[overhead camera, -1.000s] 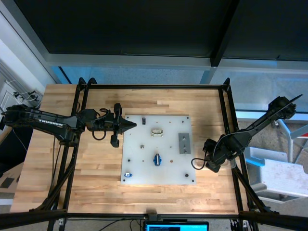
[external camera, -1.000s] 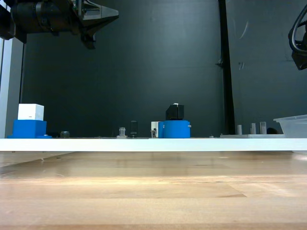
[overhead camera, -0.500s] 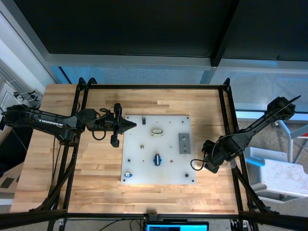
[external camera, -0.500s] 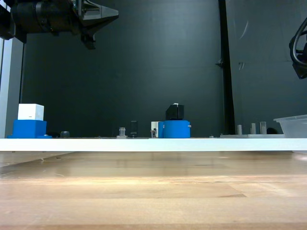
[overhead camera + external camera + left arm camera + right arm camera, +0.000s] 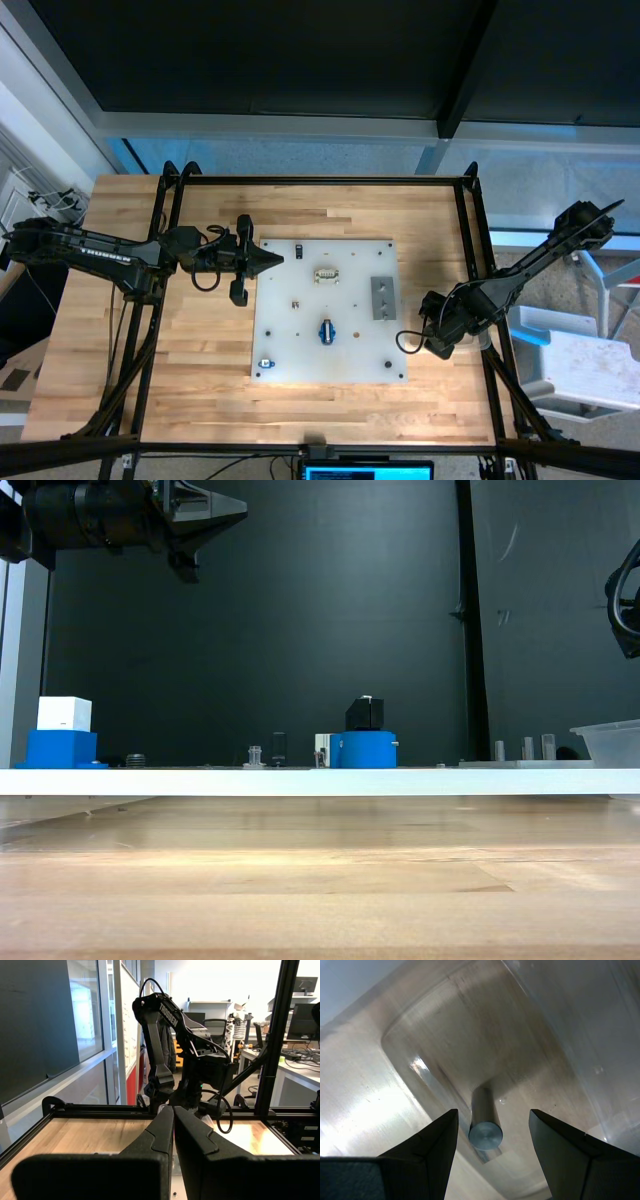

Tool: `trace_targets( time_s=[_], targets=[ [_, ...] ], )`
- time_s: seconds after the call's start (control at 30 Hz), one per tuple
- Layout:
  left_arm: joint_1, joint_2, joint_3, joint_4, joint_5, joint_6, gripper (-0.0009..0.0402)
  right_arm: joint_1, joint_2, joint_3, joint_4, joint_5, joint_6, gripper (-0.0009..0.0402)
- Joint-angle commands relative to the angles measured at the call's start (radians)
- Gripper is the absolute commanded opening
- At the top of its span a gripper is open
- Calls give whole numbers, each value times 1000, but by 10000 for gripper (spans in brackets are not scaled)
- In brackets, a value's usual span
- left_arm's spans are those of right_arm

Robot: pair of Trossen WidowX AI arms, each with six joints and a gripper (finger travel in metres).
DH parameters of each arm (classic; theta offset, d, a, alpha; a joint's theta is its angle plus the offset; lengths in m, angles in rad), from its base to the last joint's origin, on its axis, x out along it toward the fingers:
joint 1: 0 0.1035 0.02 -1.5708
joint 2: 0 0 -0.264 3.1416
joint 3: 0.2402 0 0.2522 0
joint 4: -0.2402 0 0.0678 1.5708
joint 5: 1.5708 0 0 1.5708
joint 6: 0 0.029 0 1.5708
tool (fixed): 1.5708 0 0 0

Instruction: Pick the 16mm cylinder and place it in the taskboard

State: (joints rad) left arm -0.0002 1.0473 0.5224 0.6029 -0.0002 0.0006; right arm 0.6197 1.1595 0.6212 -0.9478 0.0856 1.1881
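Your right gripper hangs with its fingers spread wide over the clear plastic tray, off the right edge of the taskboard. The 16mm cylinder lies on its side on the tray floor, in the gap between the two fingers and touching neither. It is a short peg of dull grey metal, smooth along its barrel, and its flat round end catches the light. The tray is glossy and see-through with rounded moulded ridges, and pale wood shows through it.

Your left gripper is closed – its black fingers pressed flat together – and held high over the taskboard's left edge. The board is a flat white square plate dotted with small dark holes, carrying a blue part, a grey block and a pale connector. It rests on a plank-jointed wooden table inside a black frame – with a dark wall behind.
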Motion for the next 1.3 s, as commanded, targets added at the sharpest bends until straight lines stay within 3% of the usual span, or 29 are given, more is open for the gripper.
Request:
trace_targets(
  time_s=[0.03, 0.83, 1.3],
  targets=[
    [0, 0, 0, 0, 0, 0, 0, 0, 0, -4, 5, 1, 0, 196],
    [0, 0, 0, 0, 0, 0, 0, 0, 0, -5, 20, 3, -2, 54],
    [0, 0, 0, 0, 0, 0, 0, 0, 0, -5, 27, 1, -10, 28]
  ],
)
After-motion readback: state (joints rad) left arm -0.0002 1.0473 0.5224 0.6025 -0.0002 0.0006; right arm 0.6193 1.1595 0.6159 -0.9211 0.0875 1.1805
